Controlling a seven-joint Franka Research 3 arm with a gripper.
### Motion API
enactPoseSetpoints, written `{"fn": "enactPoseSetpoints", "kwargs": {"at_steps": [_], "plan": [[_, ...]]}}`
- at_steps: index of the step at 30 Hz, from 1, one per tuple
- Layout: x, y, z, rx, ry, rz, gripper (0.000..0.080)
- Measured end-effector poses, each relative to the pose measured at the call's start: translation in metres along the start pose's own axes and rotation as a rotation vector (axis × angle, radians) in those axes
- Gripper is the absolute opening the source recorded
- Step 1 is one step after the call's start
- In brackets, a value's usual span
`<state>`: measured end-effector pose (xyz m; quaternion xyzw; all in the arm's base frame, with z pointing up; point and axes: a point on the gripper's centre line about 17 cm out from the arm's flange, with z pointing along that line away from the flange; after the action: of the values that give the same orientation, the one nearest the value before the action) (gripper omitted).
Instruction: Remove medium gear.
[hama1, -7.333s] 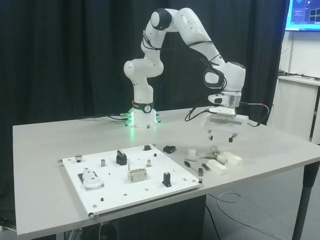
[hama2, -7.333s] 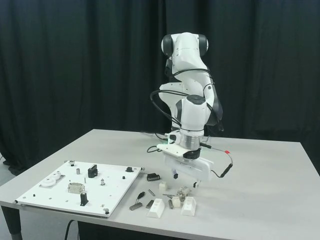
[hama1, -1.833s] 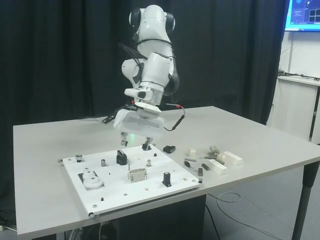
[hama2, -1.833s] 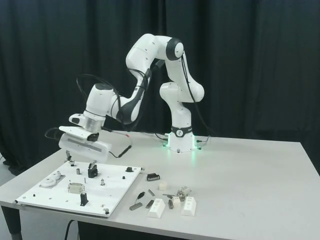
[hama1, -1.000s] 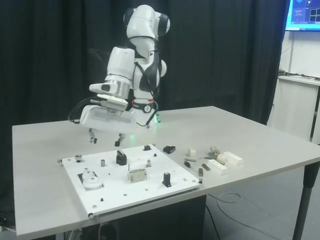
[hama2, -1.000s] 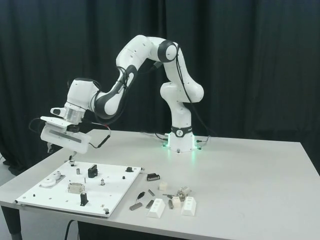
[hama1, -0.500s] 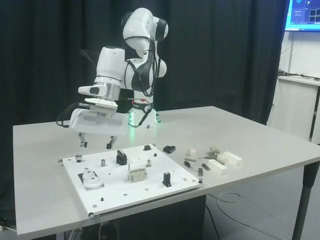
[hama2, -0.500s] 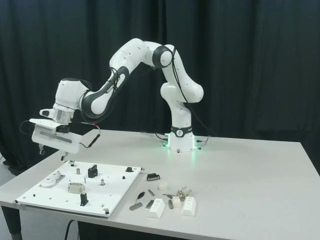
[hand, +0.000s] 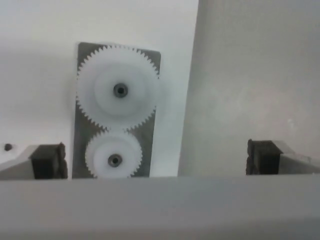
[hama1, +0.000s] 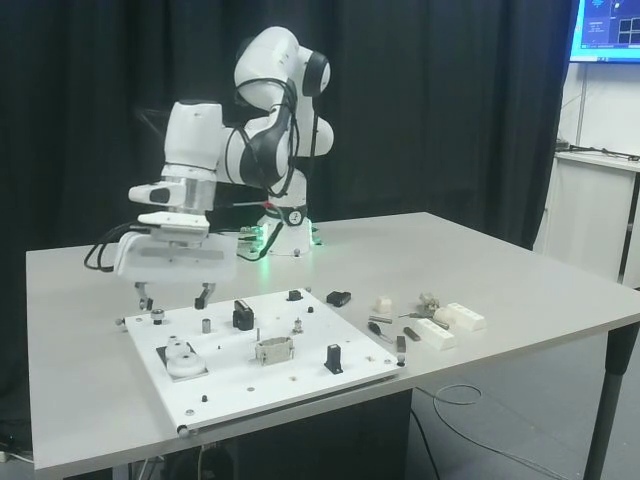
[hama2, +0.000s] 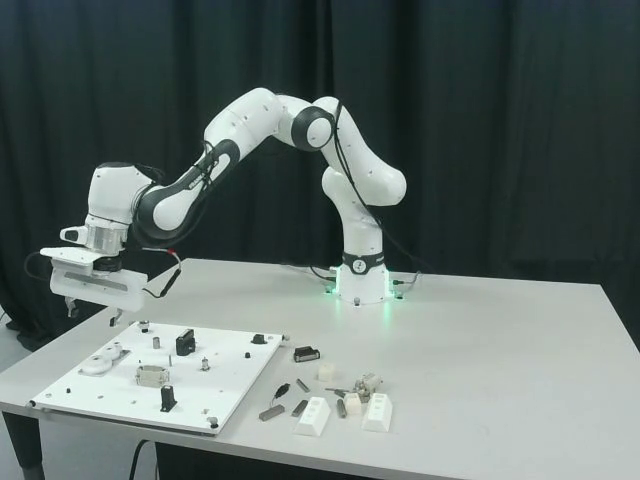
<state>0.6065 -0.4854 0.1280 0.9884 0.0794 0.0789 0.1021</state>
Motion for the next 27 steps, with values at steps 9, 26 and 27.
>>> {"fn": "enactPoseSetpoints", "kwargs": {"at_steps": [9, 26, 27], "plan": [[-0.012, -0.008, 0.019, 0.062, 0.006, 0.063, 0.0800], [-0.018, -0.031, 0.040, 0.138, -0.035, 0.163, 0.0800], [-0.019, -0.031, 0.040, 0.140, -0.042, 0.160, 0.0800]]}}
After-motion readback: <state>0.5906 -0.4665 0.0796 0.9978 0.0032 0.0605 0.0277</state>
